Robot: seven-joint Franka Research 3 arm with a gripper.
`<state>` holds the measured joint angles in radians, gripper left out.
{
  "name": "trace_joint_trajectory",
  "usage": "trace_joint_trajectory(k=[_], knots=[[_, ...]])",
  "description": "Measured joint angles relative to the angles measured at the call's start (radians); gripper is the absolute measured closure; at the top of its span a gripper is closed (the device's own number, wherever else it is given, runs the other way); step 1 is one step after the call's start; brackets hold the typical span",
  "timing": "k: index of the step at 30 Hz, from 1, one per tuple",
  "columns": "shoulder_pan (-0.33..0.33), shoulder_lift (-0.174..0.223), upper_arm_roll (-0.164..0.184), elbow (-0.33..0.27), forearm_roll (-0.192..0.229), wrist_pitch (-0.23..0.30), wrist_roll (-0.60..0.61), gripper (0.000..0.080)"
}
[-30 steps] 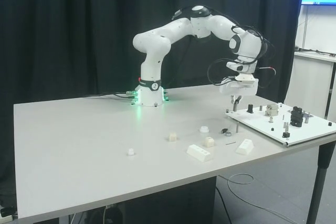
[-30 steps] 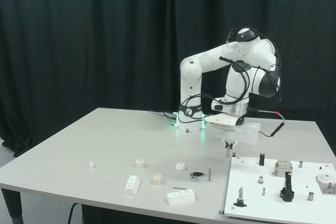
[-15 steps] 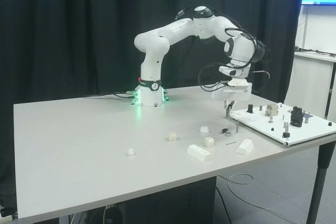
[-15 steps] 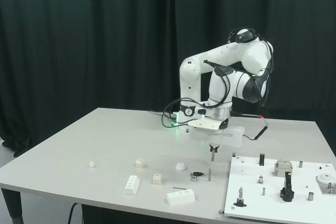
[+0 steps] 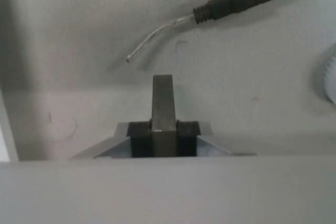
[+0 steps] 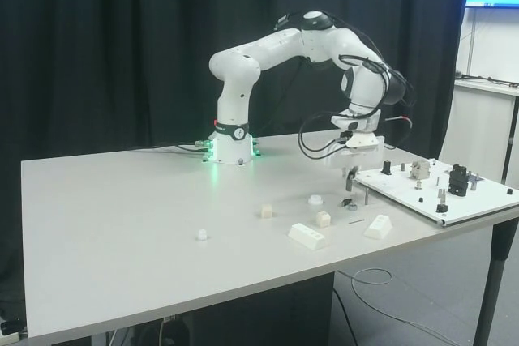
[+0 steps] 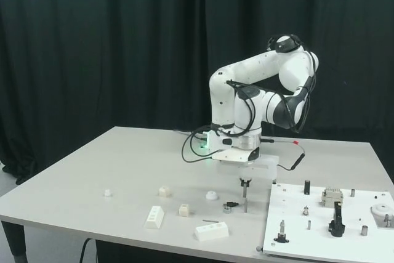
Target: Place square peg 4.
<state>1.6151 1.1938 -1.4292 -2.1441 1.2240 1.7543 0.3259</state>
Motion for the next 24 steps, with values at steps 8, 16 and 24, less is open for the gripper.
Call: trace_joint_trajectory(k=[8,16,24], knots=[[-0.021,0.002,0.026,0.001,0.031,0.012,-0.015,0.0710],[-0.032,0.003,0.038,0.006,0.040,0.025,-0.027,0.0315],[-0.042,0.003,0.036,0.016,0.040,0.026,-0.028,0.0070]])
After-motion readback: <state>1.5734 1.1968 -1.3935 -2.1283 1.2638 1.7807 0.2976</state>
